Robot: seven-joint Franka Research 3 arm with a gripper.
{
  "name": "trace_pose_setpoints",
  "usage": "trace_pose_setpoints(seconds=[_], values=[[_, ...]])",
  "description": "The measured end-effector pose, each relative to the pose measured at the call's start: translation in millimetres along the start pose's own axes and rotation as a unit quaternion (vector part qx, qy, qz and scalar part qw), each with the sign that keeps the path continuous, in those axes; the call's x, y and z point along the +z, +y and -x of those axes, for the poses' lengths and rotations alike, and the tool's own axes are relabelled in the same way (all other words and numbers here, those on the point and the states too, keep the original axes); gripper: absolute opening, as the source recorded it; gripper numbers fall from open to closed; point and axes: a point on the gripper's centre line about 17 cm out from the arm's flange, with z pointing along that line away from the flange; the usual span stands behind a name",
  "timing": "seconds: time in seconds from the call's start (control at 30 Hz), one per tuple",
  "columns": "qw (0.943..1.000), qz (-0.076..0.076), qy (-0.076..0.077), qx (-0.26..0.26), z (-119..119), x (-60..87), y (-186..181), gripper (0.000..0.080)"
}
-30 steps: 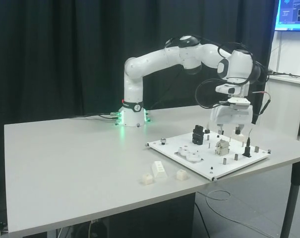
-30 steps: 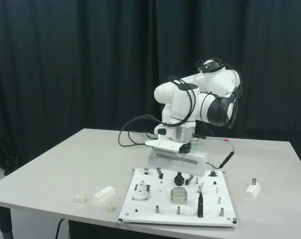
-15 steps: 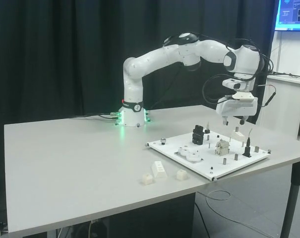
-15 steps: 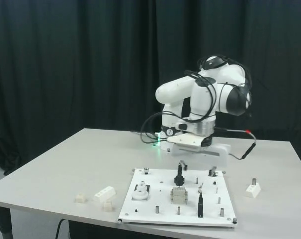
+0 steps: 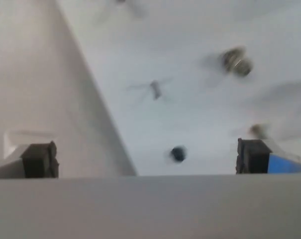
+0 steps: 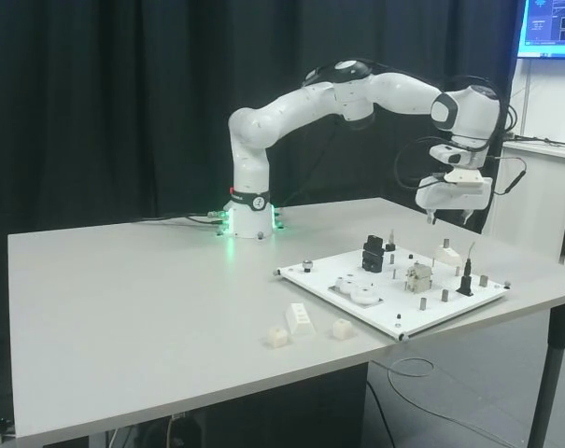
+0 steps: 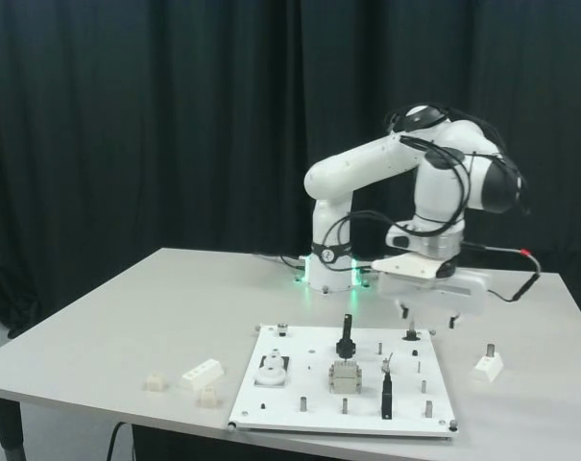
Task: Pick round peg 4.
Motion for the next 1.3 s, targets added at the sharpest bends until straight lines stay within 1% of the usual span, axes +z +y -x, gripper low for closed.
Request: trace_pose_setpoints(seconds=[0.3, 0.43, 0.63, 0.83, 1.1, 1.3], values=[[0.9998, 0.009, -0.009, 0.015, 46, 13.6, -38, 0.0800], [0.9996, 0.010, -0.009, 0.023, 64, 21.2, -53, 0.0800], [0.9996, 0.006, -0.001, 0.028, 83, 33.1, -74, 0.0800], [0.9993, -0.003, 0.008, 0.036, 97, 46.8, -92, 0.0800], [0.9989, -0.016, 0.017, 0.041, 112, 68.2, -112, 0.0800], [0.9981, -0.020, 0.032, 0.048, 115, 82.9, -121, 0.0800]])
